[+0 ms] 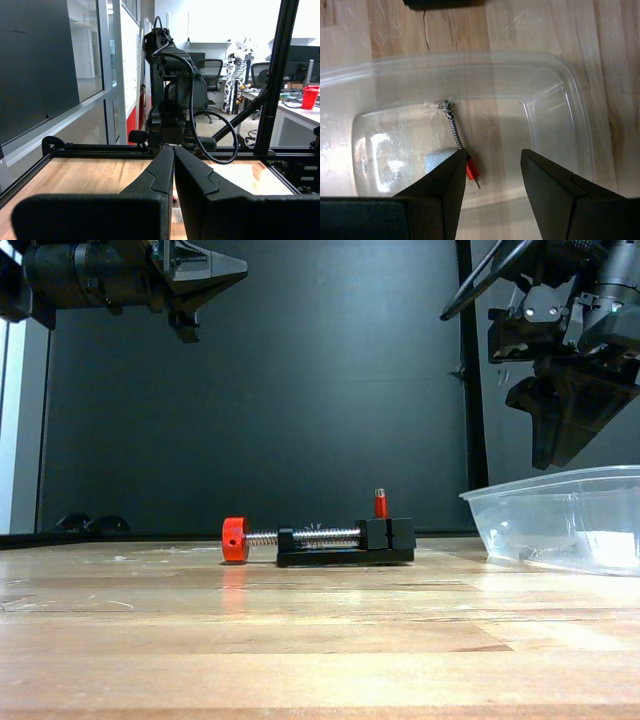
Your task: Remove the RCA connector from the receptacle and place in the container
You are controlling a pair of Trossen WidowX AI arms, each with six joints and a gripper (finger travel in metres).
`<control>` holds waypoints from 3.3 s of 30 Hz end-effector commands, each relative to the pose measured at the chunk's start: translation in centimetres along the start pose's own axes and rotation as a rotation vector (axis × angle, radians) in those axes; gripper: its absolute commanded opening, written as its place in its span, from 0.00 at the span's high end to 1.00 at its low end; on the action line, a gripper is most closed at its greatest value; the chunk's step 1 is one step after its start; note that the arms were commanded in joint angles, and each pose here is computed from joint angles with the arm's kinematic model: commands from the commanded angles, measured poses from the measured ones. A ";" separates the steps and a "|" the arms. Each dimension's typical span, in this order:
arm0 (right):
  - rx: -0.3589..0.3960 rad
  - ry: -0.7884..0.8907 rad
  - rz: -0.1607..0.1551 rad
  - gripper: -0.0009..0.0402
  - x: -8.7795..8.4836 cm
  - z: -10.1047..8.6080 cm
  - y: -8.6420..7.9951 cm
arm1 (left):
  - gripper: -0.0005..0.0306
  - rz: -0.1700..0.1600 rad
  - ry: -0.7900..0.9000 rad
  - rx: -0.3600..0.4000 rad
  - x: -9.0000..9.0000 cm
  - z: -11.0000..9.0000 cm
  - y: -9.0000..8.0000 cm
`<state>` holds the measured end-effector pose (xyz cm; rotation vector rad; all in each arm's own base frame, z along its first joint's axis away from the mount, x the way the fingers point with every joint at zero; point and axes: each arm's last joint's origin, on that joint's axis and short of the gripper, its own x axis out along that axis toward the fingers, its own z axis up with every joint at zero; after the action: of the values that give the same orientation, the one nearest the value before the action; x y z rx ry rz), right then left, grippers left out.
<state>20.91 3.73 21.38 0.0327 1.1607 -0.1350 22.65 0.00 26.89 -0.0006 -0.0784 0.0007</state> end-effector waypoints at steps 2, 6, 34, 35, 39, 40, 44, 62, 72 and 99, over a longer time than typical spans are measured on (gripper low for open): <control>0.001 -0.013 0.005 0.63 -0.4 0.4 0.0 | 0.98 0.000 0.000 0.000 0.0 0.0 0.0; 0.004 -0.040 0.037 0.66 -1.2 1.2 0.2 | 0.98 0.000 0.000 0.000 0.0 0.0 0.0; -0.012 -0.820 0.044 0.98 -9.2 7.4 -3.8 | 0.98 0.000 0.000 0.000 0.0 0.0 0.0; -0.009 -0.852 0.046 0.98 -9.2 7.4 -3.9 | 0.98 0.000 0.000 0.000 0.0 0.0 0.0; 0.006 -0.979 0.085 0.98 -9.1 7.3 -4.2 | 0.98 0.000 0.000 0.000 0.0 0.0 0.0; 0.007 -0.999 0.085 0.98 -9.0 7.2 -4.2 | 0.98 0.000 0.000 0.000 0.0 0.0 0.0; 0.013 -1.074 0.088 0.98 -8.5 7.0 -4.1 | 0.98 0.000 0.000 0.000 0.0 0.0 0.0; -0.006 -1.194 0.148 0.98 -6.0 5.6 -3.9 | 0.98 0.000 0.000 0.000 0.0 0.0 0.0; -0.018 -1.177 0.163 0.98 -5.5 5.3 -3.8 | 0.98 0.000 0.000 0.000 0.0 0.0 0.0; -0.023 -1.160 0.159 0.98 -5.4 5.2 -3.8 | 0.98 0.000 0.000 0.000 0.0 0.0 0.0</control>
<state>23.09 -0.09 28.59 0.0200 -0.0042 0.0142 22.65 0.00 26.90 -0.0002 -0.0784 0.0004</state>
